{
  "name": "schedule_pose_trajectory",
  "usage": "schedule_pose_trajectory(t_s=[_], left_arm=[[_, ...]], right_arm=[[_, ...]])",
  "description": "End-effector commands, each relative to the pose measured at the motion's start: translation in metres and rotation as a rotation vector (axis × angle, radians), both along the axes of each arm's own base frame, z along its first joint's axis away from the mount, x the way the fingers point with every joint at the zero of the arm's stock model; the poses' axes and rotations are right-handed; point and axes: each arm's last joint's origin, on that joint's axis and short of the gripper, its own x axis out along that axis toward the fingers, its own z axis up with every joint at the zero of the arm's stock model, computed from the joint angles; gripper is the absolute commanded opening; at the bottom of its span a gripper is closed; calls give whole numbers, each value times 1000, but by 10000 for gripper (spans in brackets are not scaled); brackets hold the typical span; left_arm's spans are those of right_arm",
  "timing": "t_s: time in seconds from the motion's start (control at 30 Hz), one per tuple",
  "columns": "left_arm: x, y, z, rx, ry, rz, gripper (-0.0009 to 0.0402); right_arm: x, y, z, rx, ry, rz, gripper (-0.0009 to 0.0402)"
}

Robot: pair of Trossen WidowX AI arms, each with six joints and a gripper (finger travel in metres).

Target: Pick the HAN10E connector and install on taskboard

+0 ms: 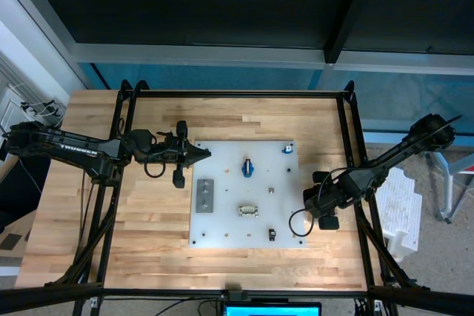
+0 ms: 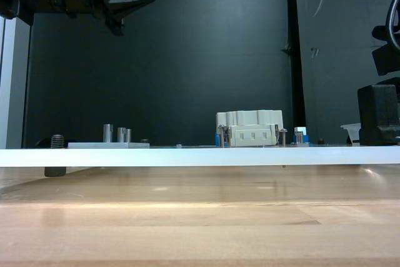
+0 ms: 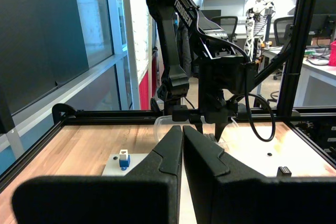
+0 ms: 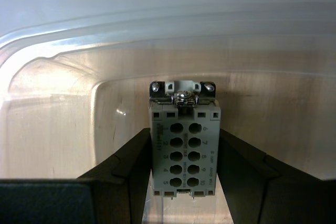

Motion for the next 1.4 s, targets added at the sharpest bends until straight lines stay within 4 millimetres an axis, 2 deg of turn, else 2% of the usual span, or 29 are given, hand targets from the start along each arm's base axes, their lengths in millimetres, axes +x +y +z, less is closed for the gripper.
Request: schedule_pose_trajectory(t_s=[0.03,0.3,0.73,0.97,1.4], left_arm=[[0,0,0,0,0,0,1],[0,0,0,0,0,0,1],[0,0,0,0,0,0,1],[0,0,0,0,0,0,1],[0,0,0,0,0,0,1]], right_arm=[[0,0,0,0,1,0,61],[0,0,15,-6,10,0,41],[-5,-3,63,-9,16,0,37],[-5,-3,83,-10,17,0,36],[2,-2,87,2,15,-13,35]])
